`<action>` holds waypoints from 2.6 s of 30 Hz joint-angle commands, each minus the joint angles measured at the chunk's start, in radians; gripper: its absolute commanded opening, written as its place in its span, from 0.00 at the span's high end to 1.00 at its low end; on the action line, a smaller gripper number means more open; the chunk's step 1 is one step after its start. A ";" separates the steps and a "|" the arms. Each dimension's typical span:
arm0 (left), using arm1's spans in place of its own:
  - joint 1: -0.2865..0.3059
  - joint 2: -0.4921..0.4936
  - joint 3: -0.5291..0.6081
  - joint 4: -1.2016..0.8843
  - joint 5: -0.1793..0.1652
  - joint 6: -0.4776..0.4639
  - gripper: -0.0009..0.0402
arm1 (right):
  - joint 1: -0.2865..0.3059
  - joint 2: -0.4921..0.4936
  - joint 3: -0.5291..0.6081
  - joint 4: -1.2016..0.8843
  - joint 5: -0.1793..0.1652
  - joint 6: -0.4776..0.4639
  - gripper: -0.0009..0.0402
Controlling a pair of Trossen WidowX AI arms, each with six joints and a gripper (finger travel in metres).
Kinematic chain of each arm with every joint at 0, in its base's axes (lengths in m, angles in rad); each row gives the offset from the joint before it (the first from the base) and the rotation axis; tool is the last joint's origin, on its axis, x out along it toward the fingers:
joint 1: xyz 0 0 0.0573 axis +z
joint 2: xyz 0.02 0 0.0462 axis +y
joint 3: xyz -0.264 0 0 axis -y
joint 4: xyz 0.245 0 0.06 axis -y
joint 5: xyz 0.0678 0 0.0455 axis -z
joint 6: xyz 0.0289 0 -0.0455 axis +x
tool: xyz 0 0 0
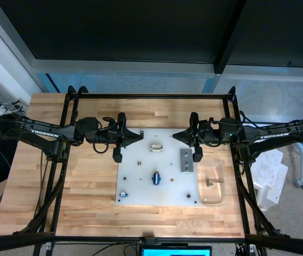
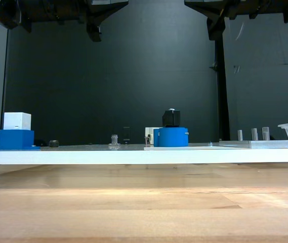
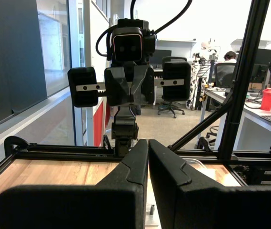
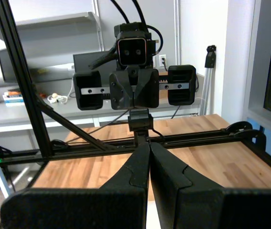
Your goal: Pick the 16mm cylinder and install on the taskboard
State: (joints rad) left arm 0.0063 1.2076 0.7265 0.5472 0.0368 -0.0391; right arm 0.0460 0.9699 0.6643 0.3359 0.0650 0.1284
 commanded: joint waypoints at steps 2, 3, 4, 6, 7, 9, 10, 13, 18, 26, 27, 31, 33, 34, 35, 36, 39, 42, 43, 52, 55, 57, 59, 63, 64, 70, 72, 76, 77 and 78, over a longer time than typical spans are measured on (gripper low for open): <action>0.000 0.000 0.000 0.000 0.000 0.000 0.98 | 0.002 -0.015 0.053 -0.157 0.002 0.006 0.98; 0.000 0.000 0.000 0.000 0.000 0.000 0.98 | 0.003 -0.015 0.073 -0.221 0.001 0.006 0.98; 0.000 0.000 0.000 0.000 0.000 0.000 0.98 | 0.004 -0.015 0.095 -0.290 -0.006 0.005 0.98; 0.000 0.000 0.000 0.000 0.000 0.001 0.98 | 0.005 -0.013 0.142 -0.436 -0.016 -0.004 0.98; 0.000 0.000 0.000 0.000 0.000 0.001 0.98 | 0.006 -0.013 0.164 -0.507 -0.015 -0.008 0.98; 0.000 0.000 0.000 0.000 0.000 0.000 0.98 | 0.007 -0.013 0.205 -0.642 -0.037 -0.027 0.98; 0.000 0.000 0.000 0.000 0.000 0.000 0.98 | 0.007 -0.013 0.224 -0.702 -0.048 -0.032 0.98; 0.000 0.000 0.000 0.000 0.000 0.000 0.98 | 0.010 -0.013 0.276 -0.864 -0.057 -0.023 0.98; 0.000 0.000 0.000 0.000 0.000 0.000 0.98 | 0.014 -0.007 0.355 -1.145 -0.055 -0.002 0.98; 0.000 0.000 0.000 0.000 0.000 0.000 0.98 | 0.020 -0.003 0.394 -1.385 -0.031 0.003 0.97; 0.000 0.000 0.000 0.000 0.000 0.000 0.98 | 0.020 -0.003 0.393 -1.403 -0.032 0.005 0.96; 0.000 0.000 0.000 0.000 0.000 0.000 0.98 | 0.022 0.001 0.393 -1.477 -0.031 0.021 0.90; 0.000 0.000 0.000 0.000 0.000 0.000 0.98 | 0.023 0.002 0.393 -1.506 -0.031 0.022 0.86; 0.000 0.000 0.000 0.000 0.000 0.000 0.98 | 0.023 0.002 0.393 -1.515 -0.031 0.024 0.84; 0.000 0.000 0.000 0.000 0.000 0.000 0.98 | 0.024 0.002 0.393 -1.521 -0.031 0.025 0.82; 0.000 0.000 0.000 0.000 0.000 0.000 0.98 | 0.024 0.002 0.393 -1.526 -0.031 0.024 0.79; 0.000 0.000 0.000 0.000 0.000 0.000 0.98 | 0.024 0.002 0.393 -1.556 -0.031 0.020 0.73; 0.000 0.000 0.000 0.000 0.000 0.000 0.98 | 0.025 0.002 0.393 -1.592 -0.031 0.021 0.65; 0.000 0.000 0.000 0.000 0.000 0.000 0.98 | 0.026 0.002 0.393 -1.603 -0.031 0.021 0.63; 0.000 0.000 0.000 0.000 0.000 0.000 0.98 | 0.030 0.002 0.392 -1.660 -0.031 0.021 0.46; 0.000 0.000 0.000 0.000 0.000 0.000 0.98 | 0.031 0.002 0.391 -1.674 -0.031 0.023 0.42; 0.000 0.000 0.000 0.000 0.000 0.000 0.98 | 0.032 0.002 0.391 -1.678 -0.022 0.024 0.40; 0.000 0.000 0.000 0.000 0.000 0.000 0.98 | 0.034 0.002 0.391 -1.678 -0.005 0.024 0.38; 0.000 0.000 0.000 0.000 0.000 0.000 0.98 | 0.036 0.003 0.391 -1.679 -0.005 0.024 0.36; 0.000 0.000 0.000 0.000 0.000 0.000 0.98 | 0.036 0.005 0.391 -1.679 -0.005 0.024 0.36; 0.000 0.000 0.000 0.000 0.000 0.000 0.98 | 0.040 0.030 0.380 -1.687 -0.005 0.021 0.36; 0.000 0.000 0.000 0.000 0.000 0.000 0.98 | 0.042 0.038 0.371 -1.687 -0.005 0.021 0.36; 0.000 0.000 0.000 0.000 0.000 0.000 0.98 | 0.045 0.053 0.345 -1.686 -0.005 0.021 0.36; 0.000 0.000 0.000 0.000 0.000 0.000 0.98 | 0.047 0.053 0.335 -1.685 -0.005 0.021 0.36; 0.000 0.000 0.000 0.000 0.000 0.000 0.98 | 0.047 0.053 0.325 -1.684 -0.005 0.022 0.36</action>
State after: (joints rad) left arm 0.0063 1.2079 0.7261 0.5472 0.0372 -0.0387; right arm 0.0917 1.0233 1.0023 -1.3499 0.0601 0.1486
